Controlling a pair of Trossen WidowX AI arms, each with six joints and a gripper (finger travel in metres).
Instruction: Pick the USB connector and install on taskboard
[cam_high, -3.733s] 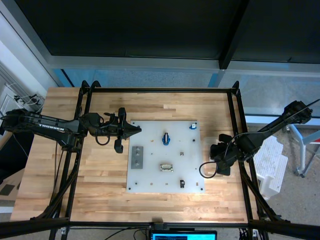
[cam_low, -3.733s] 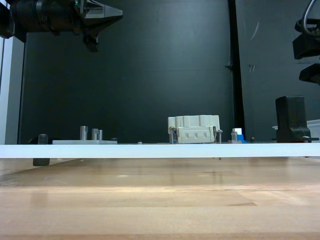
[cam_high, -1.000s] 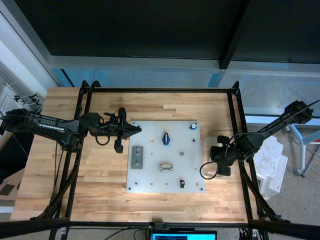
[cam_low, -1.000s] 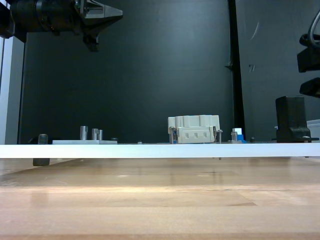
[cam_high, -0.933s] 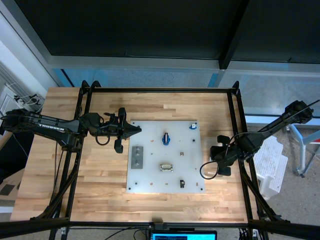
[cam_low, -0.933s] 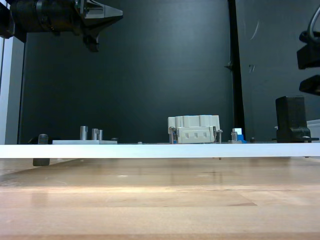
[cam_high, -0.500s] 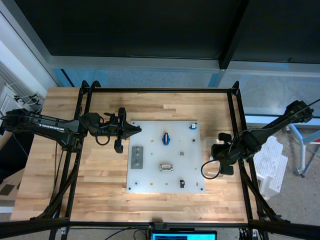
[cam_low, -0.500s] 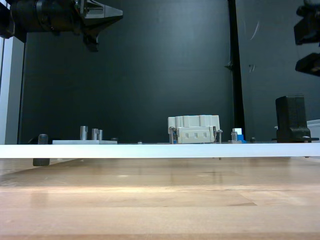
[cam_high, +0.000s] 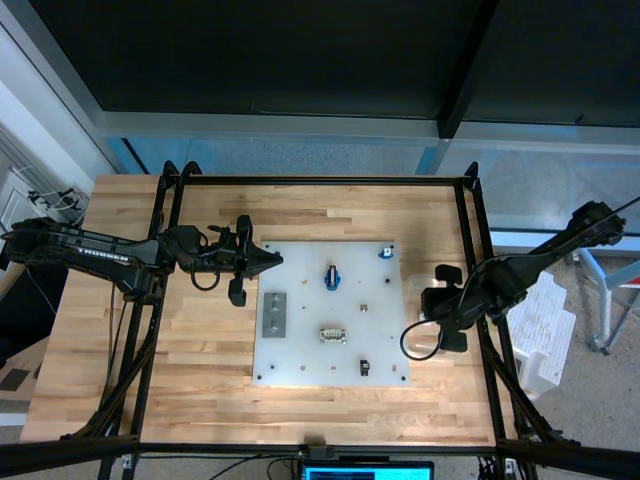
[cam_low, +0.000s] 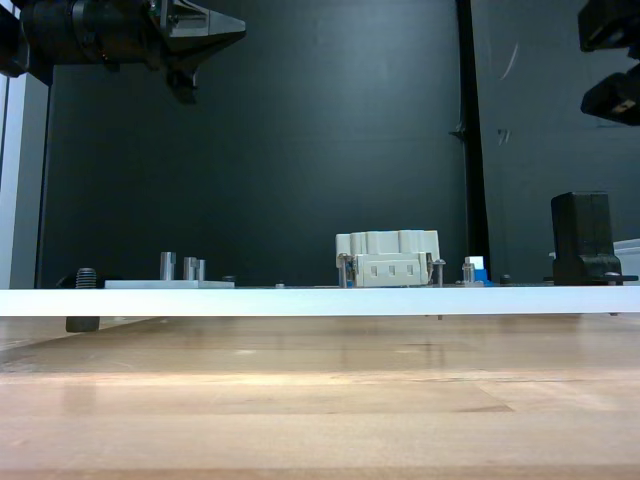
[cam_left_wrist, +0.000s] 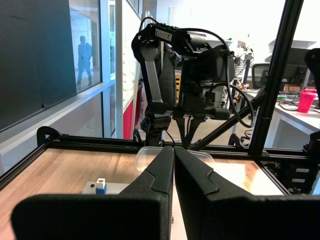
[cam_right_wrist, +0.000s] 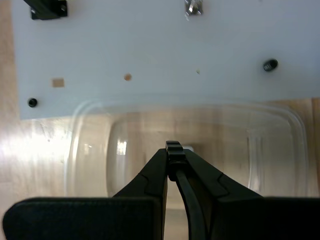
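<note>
My right gripper (cam_right_wrist: 173, 148) hangs over the clear plastic tray (cam_right_wrist: 95, 150) beside the board's right edge. It is shut on the USB connector (cam_right_wrist: 173, 146), a tiny dark plug that pokes out at the fingertips. In the high view the right gripper (cam_high: 432, 305) is just right of the white taskboard (cam_high: 300, 300). The taskboard (cam_right_wrist: 150, 50) carries a small black socket (cam_high: 366, 367) near its front right. My left gripper (cam_high: 275, 259) is shut on nothing and held high over the board's left edge, its fingertips (cam_left_wrist: 170, 155) pressed together.
The board also bears a grey block (cam_high: 274, 315), a blue part (cam_high: 332, 277) and a metal connector (cam_high: 333, 335). A small white piece (cam_right_wrist: 188, 148) lies in the tray. A black frame (cam_high: 470, 230) surrounds the wooden table.
My right gripper has risen from the tray; in the low view it climbed toward the upper edge. The left arm has not moved.
</note>
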